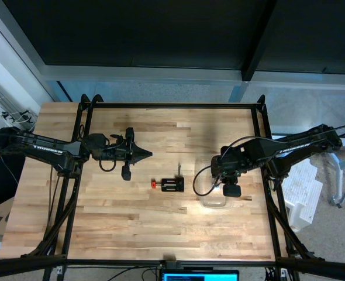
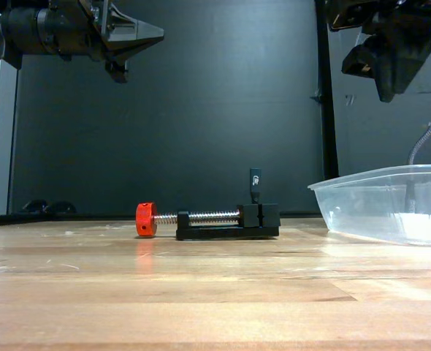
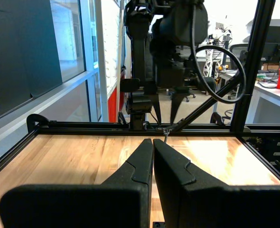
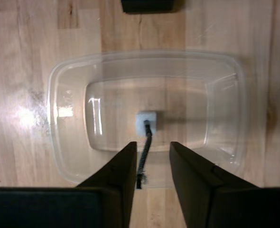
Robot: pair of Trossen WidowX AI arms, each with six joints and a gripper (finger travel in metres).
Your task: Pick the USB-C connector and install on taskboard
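— Closest is bare bench wood. What sits behind it?
— A black block, its long axis lying left to right. An orange knob caps its left end and a dark pin stands upright near its right end.
— And the plug?
— The plug is inside the clear tray, right of the block, with a strip of open wood between them. It rises from a small white square and leans, shiny tip uppermost.
— Right gripper?
— The right gripper hovers directly above the tray, fingers spread, grasping nothing.
— Left?
— The left gripper hangs high over the bench's left half, well apart from the block. It points right, fingers clenched together on nothing.
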